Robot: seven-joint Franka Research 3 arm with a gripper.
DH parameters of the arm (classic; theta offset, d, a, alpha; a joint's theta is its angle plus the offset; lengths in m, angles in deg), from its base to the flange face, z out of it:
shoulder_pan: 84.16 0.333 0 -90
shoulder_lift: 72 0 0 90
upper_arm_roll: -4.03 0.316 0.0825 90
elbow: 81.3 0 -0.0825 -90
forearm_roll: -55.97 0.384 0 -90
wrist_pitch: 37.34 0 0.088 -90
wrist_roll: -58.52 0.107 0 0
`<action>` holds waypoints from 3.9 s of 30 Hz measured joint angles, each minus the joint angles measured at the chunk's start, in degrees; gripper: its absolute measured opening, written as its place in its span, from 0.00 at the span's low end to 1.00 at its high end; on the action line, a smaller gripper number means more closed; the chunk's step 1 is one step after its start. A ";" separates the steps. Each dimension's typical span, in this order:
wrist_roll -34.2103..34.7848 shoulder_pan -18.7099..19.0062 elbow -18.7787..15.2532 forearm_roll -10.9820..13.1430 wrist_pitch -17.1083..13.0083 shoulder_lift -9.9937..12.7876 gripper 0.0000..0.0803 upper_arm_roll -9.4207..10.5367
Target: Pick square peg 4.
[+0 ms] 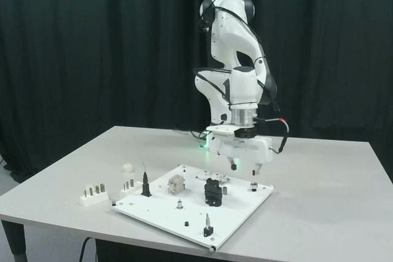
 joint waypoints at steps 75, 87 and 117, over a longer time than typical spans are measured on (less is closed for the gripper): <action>-20.02 -31.15 20.53 -9.85 11.70 4.00 1.00 -9.93; -38.17 -32.91 27.23 -0.14 13.01 12.03 1.00 -12.71; -50.96 -34.73 38.89 7.55 20.62 27.66 1.00 -14.19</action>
